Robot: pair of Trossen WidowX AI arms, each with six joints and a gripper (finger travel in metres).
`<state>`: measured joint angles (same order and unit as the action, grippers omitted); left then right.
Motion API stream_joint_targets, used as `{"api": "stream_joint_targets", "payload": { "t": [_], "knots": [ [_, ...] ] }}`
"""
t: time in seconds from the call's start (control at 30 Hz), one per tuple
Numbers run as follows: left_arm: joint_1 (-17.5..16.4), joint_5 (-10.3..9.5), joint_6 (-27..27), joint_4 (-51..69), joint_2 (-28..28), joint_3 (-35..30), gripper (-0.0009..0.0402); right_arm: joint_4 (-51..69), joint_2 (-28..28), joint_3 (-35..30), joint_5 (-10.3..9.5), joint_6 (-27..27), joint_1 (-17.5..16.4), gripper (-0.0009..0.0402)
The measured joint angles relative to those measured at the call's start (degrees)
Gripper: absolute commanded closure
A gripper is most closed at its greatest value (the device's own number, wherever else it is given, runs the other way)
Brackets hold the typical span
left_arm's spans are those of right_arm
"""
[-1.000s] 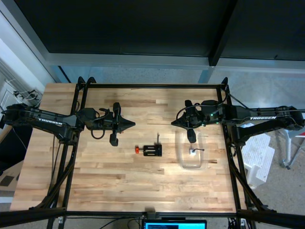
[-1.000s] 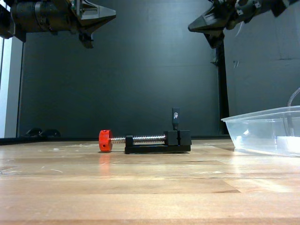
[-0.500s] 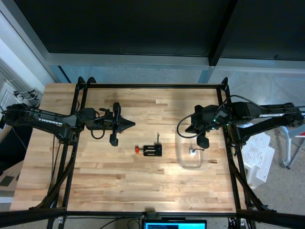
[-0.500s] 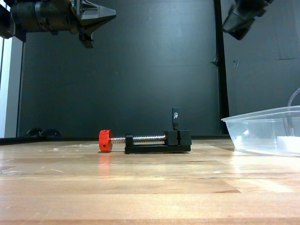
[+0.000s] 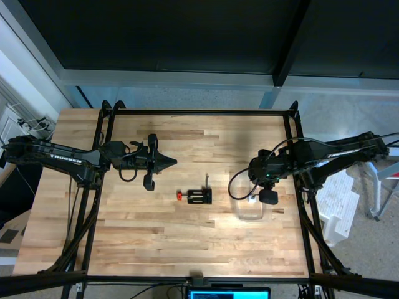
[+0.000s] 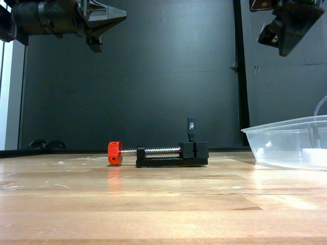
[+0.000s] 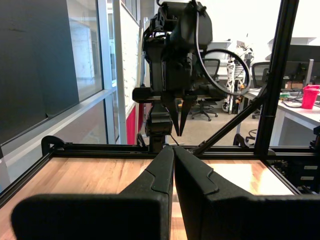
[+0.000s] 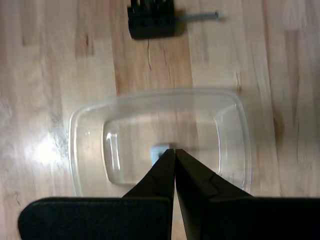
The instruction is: Pick the USB-C connector and install on taskboard
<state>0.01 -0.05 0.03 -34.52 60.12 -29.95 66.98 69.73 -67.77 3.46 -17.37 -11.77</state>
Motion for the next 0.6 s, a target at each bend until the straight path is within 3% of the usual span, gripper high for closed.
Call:
{"api": "stream_joint_targets", "payload": {
  "t": [0.3, 0.47, 0.6],
  "knots": [
    [0.0, 0.02, 0.0, 0.0, 0.0, 0.0, 0.0393, 4.3, 6.7, -1.1, 0.02, -1.6, -2.4, 0.0371],
    [0.0, 0.00, 0.0, 0.0, 0.0, 0.0, 0.0393, 4.4, 9.2, -1.1, 0.44, -2.7, -2.8, 0.0311],
    [0.0, 0.00, 0.0, 0.0, 0.0, 0.0, 0.0393, 4.5, 9.5, -1.0, 2.73, -3.0, -3.0, 0.0252]
  ]
}}
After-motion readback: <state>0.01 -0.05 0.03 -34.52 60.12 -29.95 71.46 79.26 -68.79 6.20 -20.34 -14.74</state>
